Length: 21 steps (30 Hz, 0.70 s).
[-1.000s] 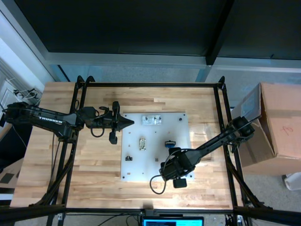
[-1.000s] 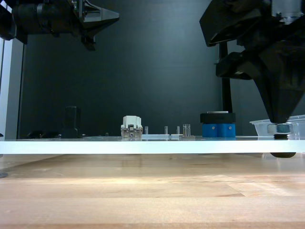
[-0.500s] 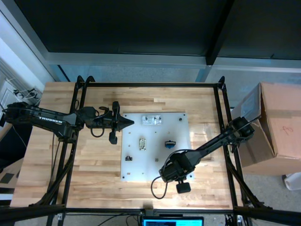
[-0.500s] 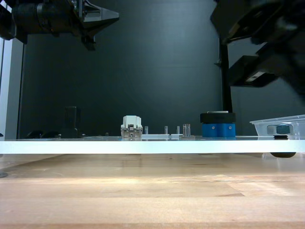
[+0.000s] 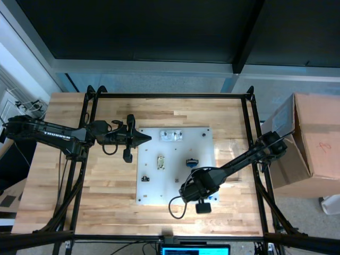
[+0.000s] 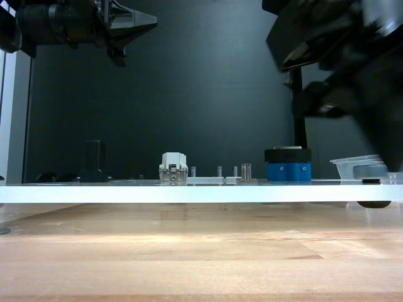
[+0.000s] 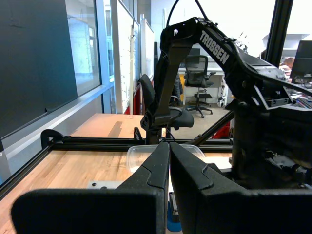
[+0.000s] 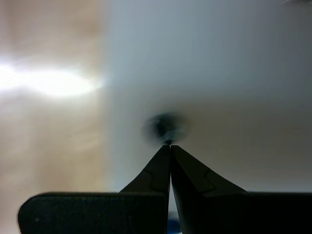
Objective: Pick the M12 nut and place it on its threads and fasten
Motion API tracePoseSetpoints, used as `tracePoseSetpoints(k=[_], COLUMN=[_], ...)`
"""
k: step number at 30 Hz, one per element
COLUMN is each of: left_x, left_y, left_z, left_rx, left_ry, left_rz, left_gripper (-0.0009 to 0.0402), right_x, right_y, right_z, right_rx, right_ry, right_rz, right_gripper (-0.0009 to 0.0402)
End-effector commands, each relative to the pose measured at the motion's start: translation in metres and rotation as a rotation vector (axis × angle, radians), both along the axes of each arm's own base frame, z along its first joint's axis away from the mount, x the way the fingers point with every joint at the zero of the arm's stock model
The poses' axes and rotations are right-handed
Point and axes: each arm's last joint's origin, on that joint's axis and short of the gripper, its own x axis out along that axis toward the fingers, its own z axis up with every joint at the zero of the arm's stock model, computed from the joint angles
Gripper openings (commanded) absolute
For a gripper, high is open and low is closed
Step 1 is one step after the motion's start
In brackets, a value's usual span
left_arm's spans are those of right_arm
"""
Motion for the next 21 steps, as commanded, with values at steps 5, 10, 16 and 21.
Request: tracePoseSetpoints(k=[5, 10, 16, 21], left_x=[0.0000, 0.0000, 0.0001, 0.0001], left_y=[0.0000, 0.0000, 0.0000, 0.0001], left_z=[0.0002, -0.0013, -0.0018, -0.0018], left_rx=[0.000, 0.000, 0.000, 0.000], left_ry=[-0.001, 0.014, 0.020, 0.019], left_rz=[0.000, 0.000, 0.000, 0.000], left_gripper=[0.0000, 0.0000, 0.0000, 0.0000], right_x=[-0.0026, -0.0019, 0.0009, -0.0031], right_y=[-0.0014, -0.0073, -0.0059, -0.0008], right_z=[0.0037, 0.0039, 0.0007, -0.0018], right_rx=[-0.057, -0.227, -0.213, -0.025], right_ry=[-0.014, -0.081, -0.124, -0.018], right_rz=[0.021, -0.047, -0.059, -0.007], right_gripper=[0.0000, 0.0000, 0.0000, 0.0000])
